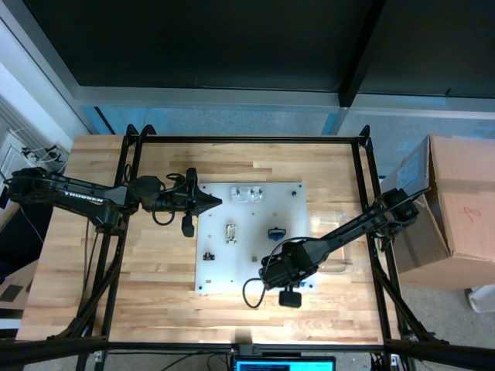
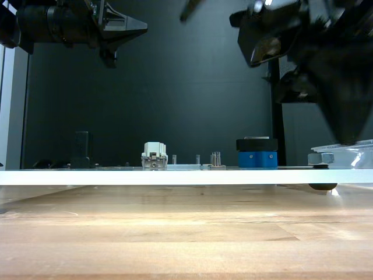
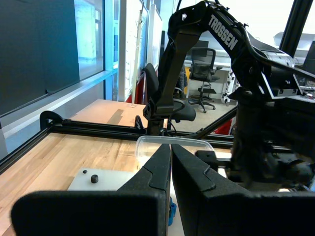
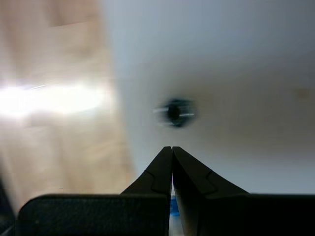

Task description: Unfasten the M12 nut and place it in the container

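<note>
Our right gripper (image 4: 172, 148) hangs above the white board (image 4: 236, 59), its 2 fingers pinched together on nothing, probably lining up on the M12 nut (image 4: 174, 112) seated on its stud (image 2: 319, 166) beside the clear container (image 2: 349, 153). The left gripper (image 3: 171, 147), closed and empty, hovers high at the far left, apparently to keep clear.

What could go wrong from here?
The right end effector is shut and empty above the near right edge of the board; the M12 nut, seemingly on its stud, lies ahead of its tips: lowering could jab it. The clear container stands close by; a swing might bump it. The left end effector hovers shut over the board's far left.
</note>
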Action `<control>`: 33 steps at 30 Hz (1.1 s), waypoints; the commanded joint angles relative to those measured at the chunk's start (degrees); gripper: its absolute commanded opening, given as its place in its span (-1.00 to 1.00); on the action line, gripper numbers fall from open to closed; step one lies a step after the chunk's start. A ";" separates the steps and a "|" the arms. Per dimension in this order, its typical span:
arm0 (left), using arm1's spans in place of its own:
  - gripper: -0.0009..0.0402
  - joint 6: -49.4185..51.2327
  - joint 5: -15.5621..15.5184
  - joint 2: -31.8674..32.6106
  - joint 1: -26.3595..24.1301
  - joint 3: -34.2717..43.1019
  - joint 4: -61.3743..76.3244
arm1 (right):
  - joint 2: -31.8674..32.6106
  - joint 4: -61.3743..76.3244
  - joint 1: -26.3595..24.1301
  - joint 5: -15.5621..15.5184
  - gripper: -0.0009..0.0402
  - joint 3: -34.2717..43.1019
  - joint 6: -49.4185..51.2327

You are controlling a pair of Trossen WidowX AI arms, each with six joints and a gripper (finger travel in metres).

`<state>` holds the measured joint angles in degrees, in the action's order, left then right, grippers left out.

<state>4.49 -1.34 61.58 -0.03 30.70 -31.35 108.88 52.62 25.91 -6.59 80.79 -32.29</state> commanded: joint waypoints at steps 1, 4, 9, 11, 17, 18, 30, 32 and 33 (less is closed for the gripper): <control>-0.96 -0.02 0.02 0.02 0.02 0.02 0.00 | 0.35 -1.22 0.04 -0.83 -0.96 0.02 0.28; -0.96 -0.02 0.02 0.02 0.02 0.02 0.00 | 1.07 -1.44 0.07 -0.44 -0.96 0.00 1.31; -0.96 -0.02 0.02 0.02 0.02 0.02 0.00 | 2.08 -2.84 0.07 -0.33 -0.96 -0.09 1.90; -0.96 -0.02 0.02 0.02 0.02 0.02 0.00 | 2.34 -2.82 0.04 -0.35 -0.96 -0.11 2.38; -0.96 -0.02 0.02 0.02 0.02 0.02 0.00 | 2.34 -2.64 -0.04 1.44 -0.96 -0.13 3.19; -0.96 -0.02 0.02 0.02 0.02 0.02 0.00 | 2.34 -2.25 -0.04 4.31 -0.96 -0.13 2.84; -0.96 -0.02 0.02 0.02 0.02 0.02 -0.02 | 1.03 3.45 -0.04 14.45 -0.96 1.20 -0.50; -0.96 -0.02 0.02 0.02 0.02 0.02 -0.02 | 0.72 3.41 -0.04 12.76 -0.96 1.20 -0.55; -0.96 -0.02 0.02 0.02 0.02 0.02 0.00 | 0.72 3.26 -0.04 11.47 -0.96 1.20 -0.57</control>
<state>4.47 -1.32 61.60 -0.03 30.70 -31.35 109.78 56.05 25.85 6.57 81.97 -32.75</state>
